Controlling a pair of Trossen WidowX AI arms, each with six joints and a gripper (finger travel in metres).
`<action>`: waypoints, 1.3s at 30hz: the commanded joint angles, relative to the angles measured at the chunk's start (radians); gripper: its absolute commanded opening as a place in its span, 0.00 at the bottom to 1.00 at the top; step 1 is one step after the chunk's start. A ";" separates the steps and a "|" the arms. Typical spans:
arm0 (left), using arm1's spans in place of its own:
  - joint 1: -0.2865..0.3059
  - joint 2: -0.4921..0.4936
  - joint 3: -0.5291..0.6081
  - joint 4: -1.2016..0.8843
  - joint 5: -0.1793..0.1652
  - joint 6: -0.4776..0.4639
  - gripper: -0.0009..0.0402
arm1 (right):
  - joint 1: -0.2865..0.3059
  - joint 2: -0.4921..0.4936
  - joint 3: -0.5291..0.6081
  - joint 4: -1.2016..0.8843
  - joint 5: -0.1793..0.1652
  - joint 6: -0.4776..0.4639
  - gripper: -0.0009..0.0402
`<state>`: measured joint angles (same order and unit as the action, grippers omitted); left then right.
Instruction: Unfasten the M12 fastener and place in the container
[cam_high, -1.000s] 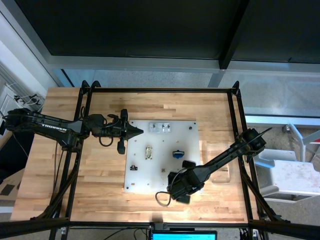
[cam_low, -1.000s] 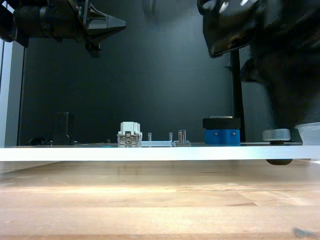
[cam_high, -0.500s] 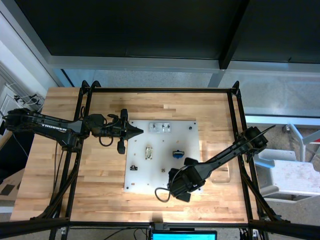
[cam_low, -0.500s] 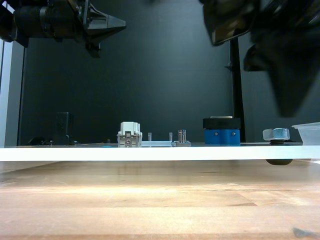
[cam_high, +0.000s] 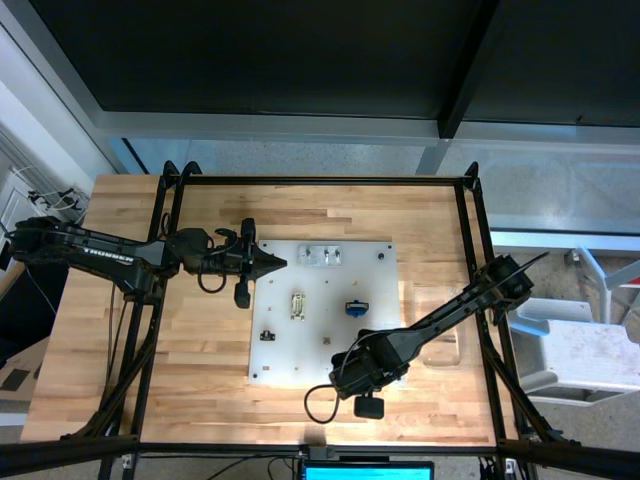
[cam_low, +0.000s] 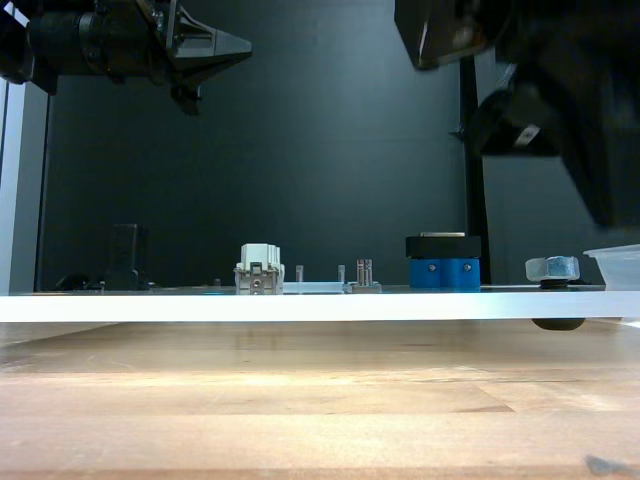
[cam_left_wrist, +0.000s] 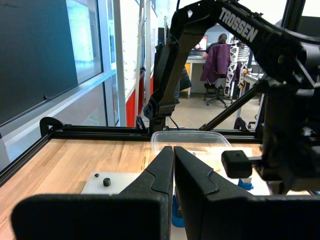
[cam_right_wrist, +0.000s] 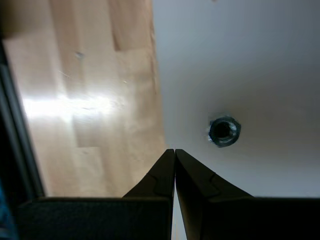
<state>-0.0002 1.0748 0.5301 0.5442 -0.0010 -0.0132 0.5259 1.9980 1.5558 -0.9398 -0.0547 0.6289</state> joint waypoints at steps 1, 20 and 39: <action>0.000 0.000 0.000 0.000 0.000 0.000 0.02 | -0.001 0.007 -0.016 0.015 0.001 -0.007 0.02; 0.000 0.000 0.000 0.000 0.000 0.000 0.02 | -0.016 0.005 -0.043 -0.029 0.126 0.027 0.02; 0.000 0.000 0.000 0.000 0.000 0.000 0.02 | -0.016 -0.017 0.000 -0.129 0.132 0.170 0.02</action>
<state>-0.0002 1.0748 0.5301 0.5438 -0.0010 -0.0135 0.5095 1.9827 1.5417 -1.0657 0.0856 0.7624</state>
